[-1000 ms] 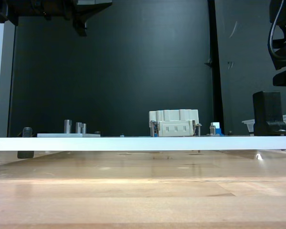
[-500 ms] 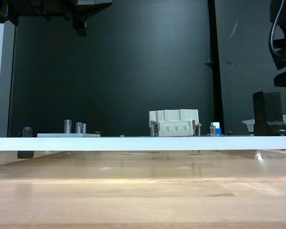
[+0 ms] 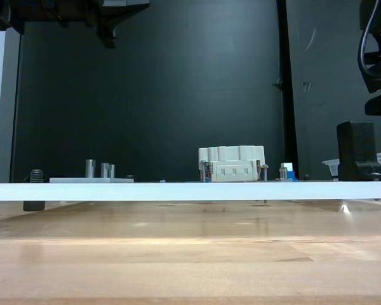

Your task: Pick the 16mm bar and install on taskboard

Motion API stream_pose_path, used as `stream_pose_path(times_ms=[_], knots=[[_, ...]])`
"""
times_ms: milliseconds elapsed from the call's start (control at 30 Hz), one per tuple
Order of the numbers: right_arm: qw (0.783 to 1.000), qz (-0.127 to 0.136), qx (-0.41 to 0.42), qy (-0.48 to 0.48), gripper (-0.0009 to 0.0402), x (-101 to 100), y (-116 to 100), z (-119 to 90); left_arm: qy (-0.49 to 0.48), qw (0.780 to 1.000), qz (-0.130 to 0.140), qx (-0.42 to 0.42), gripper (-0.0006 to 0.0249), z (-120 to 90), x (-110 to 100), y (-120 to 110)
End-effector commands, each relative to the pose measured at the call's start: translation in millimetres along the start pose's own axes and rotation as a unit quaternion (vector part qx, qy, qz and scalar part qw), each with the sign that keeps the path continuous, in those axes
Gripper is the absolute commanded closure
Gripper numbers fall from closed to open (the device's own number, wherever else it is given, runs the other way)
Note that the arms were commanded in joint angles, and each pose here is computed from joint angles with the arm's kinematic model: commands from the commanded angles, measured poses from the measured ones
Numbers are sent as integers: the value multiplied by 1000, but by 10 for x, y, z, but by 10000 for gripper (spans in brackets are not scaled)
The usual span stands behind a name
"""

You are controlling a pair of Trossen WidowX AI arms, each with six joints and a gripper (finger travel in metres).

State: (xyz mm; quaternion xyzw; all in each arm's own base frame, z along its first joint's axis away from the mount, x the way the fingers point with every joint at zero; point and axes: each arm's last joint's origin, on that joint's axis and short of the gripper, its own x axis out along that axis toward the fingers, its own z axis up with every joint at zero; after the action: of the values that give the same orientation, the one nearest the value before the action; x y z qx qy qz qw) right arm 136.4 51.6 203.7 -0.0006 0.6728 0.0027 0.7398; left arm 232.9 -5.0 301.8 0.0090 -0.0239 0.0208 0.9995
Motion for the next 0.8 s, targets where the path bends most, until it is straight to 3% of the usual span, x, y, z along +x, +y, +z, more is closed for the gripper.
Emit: stream_pose_path(times_ms=[33,800], knots=[[1000,-1,0,-1,189,-1,1,1,0,1000,0,0,242,2,0,1],[1000,-8,-4,-8,189,-17,13,9,0,1000,0,0,242,2,0,0]])
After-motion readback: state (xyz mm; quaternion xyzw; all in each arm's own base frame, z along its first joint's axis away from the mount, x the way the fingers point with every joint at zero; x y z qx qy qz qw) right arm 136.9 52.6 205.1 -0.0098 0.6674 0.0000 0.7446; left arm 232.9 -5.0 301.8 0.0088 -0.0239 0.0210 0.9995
